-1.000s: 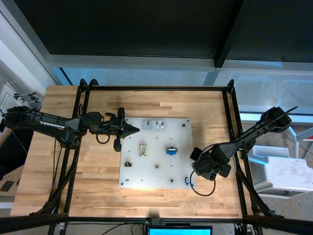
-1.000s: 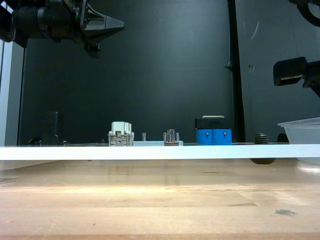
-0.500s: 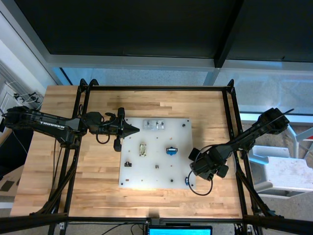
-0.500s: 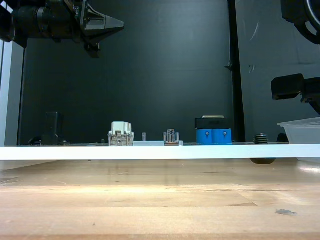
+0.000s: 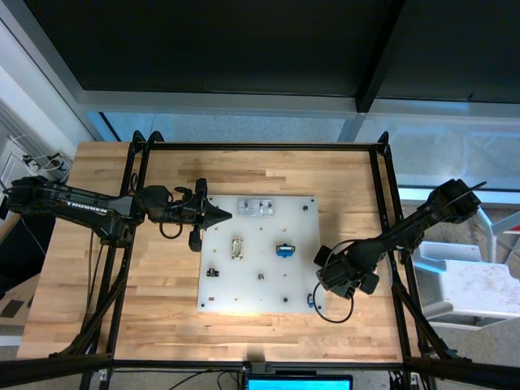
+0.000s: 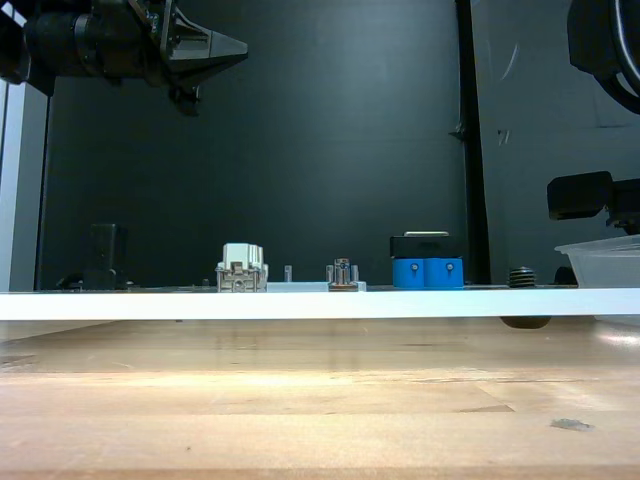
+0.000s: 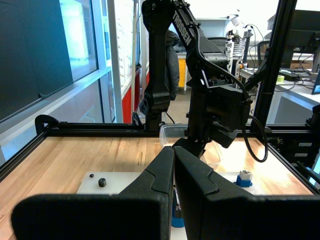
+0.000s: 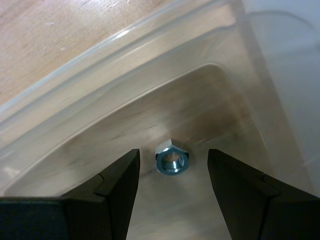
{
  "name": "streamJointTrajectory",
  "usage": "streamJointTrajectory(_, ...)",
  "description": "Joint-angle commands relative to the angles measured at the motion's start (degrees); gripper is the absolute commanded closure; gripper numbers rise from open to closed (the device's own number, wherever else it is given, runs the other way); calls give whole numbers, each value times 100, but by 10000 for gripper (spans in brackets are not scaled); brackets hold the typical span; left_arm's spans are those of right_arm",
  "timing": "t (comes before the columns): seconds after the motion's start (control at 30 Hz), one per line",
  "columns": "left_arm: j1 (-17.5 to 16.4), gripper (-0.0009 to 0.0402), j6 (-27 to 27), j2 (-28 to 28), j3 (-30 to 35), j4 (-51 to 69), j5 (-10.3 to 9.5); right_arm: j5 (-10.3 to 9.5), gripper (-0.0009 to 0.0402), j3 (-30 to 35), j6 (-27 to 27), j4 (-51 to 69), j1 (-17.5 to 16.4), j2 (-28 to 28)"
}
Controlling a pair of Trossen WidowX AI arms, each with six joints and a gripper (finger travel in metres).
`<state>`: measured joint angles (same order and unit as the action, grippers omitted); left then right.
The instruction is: Pick the M12 fastener and fasten on the M12 threads
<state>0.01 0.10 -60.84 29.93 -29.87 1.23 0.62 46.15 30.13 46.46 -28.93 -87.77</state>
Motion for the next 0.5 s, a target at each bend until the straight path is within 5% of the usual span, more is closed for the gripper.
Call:
streamJointTrajectory(0.03,-2,393,0,-2,2,0,2,-2,205,-52,-4,-92,17,2)
streamJointTrajectory(0.5,0,393,0,-2,2,0,2,-11,210,-223,-4,-267,31,2)
